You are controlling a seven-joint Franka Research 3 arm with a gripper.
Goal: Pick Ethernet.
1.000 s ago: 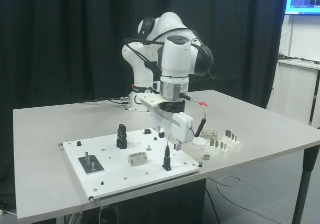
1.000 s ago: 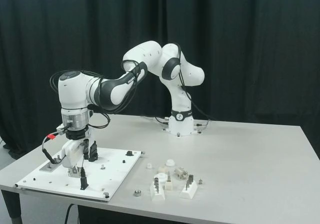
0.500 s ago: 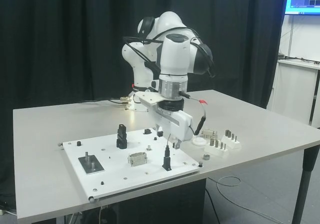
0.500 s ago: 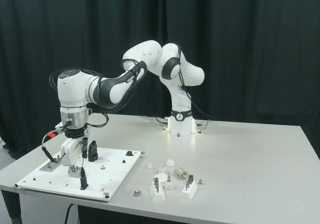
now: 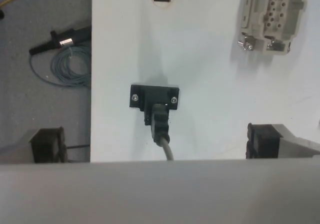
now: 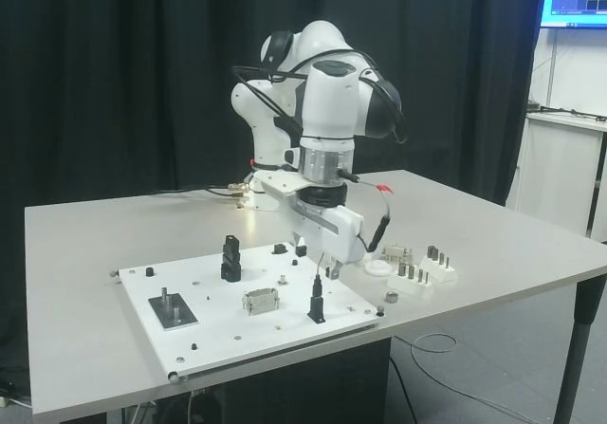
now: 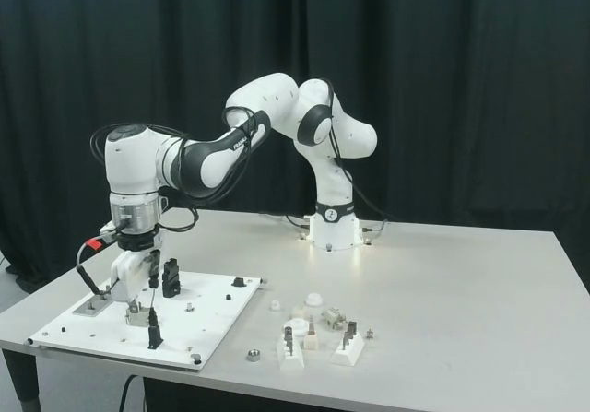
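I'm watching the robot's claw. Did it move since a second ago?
Yes. The gripper has risen straight up, away from the black Ethernet plug that stands in its socket on the white board. The plug has stayed put.

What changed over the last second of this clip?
The gripper rose a little above the black plug, fingers open and holding nothing. The plug is still seated in its socket on the white board, and the loose parts on the table have not moved.
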